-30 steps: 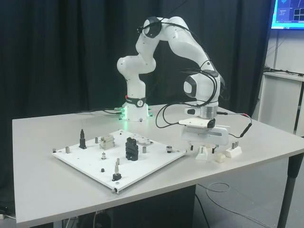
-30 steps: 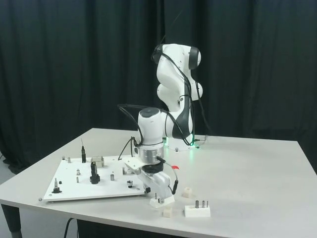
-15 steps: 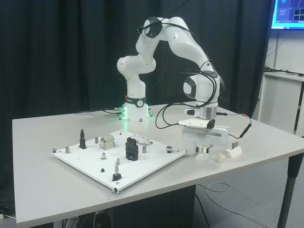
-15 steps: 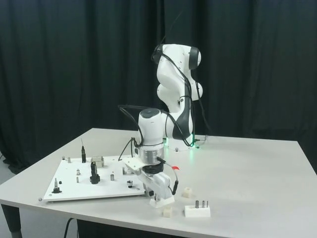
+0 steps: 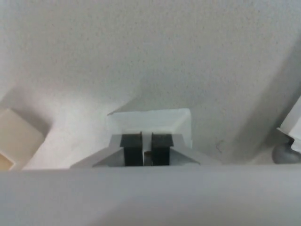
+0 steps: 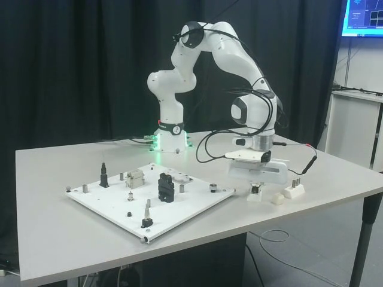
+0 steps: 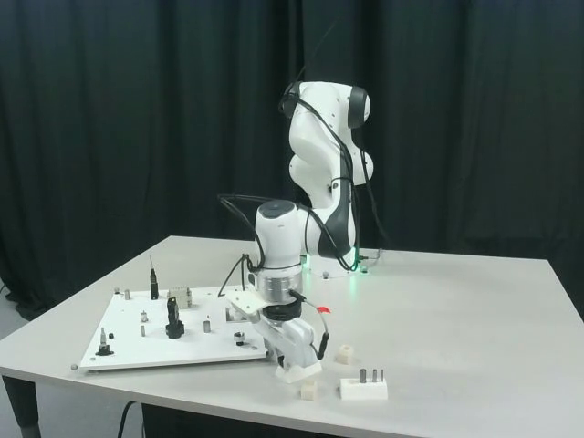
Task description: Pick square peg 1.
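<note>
Your tool (image 5: 146, 155) sits low over the white holder (image 5: 149, 120), fingers nearly closed around the peg (image 5: 146, 157); squeeze evenly, lift straight.

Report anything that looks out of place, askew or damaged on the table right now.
Nothing stands out. The white assembly board lies flat on the grey table, its fixtures upright. The gripper sits low over a small white holder block, with two more white blocks resting level nearby.
</note>
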Robot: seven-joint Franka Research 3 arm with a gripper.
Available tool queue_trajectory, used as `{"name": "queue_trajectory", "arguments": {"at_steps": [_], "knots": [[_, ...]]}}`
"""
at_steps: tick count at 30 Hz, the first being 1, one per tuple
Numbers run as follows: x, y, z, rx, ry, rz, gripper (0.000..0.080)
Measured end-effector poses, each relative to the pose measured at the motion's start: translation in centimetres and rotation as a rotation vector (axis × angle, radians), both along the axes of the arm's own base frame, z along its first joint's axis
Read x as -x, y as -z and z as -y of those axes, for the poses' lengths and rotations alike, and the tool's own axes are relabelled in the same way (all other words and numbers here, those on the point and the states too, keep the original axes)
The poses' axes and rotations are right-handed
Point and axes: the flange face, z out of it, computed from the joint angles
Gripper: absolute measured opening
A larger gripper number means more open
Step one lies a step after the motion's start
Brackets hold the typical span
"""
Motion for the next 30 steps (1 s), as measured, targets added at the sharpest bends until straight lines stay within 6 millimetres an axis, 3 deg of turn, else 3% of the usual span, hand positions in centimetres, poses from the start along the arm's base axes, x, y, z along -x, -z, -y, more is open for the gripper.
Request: {"name": "queue_trajectory", "arguments": {"at_steps": [9,23,30], "knots": [[-0.2,-0.8,0.0,-0.002,0.000,0.013,0.0037],[-0.1,-5.1,0.4,-0.015,0.006,0.009,0.0036],[-0.2,-6.0,0.4,-0.015,0.003,0.017,0.0036]]}}
